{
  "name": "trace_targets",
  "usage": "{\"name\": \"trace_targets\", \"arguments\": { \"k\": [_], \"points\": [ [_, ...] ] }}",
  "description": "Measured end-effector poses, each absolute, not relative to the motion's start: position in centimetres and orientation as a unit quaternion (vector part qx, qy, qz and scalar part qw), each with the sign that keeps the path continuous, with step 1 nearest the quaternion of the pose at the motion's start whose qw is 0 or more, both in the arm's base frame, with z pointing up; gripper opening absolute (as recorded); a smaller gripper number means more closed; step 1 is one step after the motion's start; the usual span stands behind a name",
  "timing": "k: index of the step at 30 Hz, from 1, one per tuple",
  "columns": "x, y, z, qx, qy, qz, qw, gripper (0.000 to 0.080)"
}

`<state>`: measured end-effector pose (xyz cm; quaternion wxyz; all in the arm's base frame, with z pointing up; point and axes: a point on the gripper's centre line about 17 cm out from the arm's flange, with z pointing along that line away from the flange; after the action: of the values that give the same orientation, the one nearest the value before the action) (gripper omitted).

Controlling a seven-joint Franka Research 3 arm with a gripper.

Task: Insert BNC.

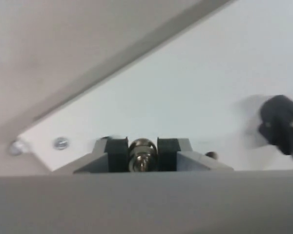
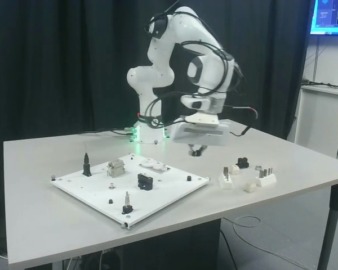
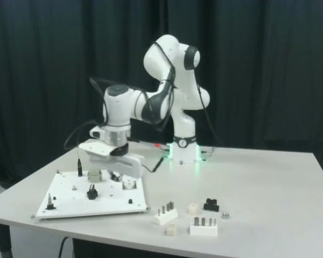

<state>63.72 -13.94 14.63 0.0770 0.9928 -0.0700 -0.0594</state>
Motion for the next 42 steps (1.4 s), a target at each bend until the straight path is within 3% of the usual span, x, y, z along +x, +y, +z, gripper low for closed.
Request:
{"name": "trace_targets", "arguments": {
  "k": [20, 42],
  "points": [
    [60.8, -25.1, 14.3, 0.994, -0.068, -0.051, 0.075, 0.0121],
    [55.4, -34.7, 11.9, 0.997, 0.055, -0.027, 0.042, 0.0121]
  ]
}}
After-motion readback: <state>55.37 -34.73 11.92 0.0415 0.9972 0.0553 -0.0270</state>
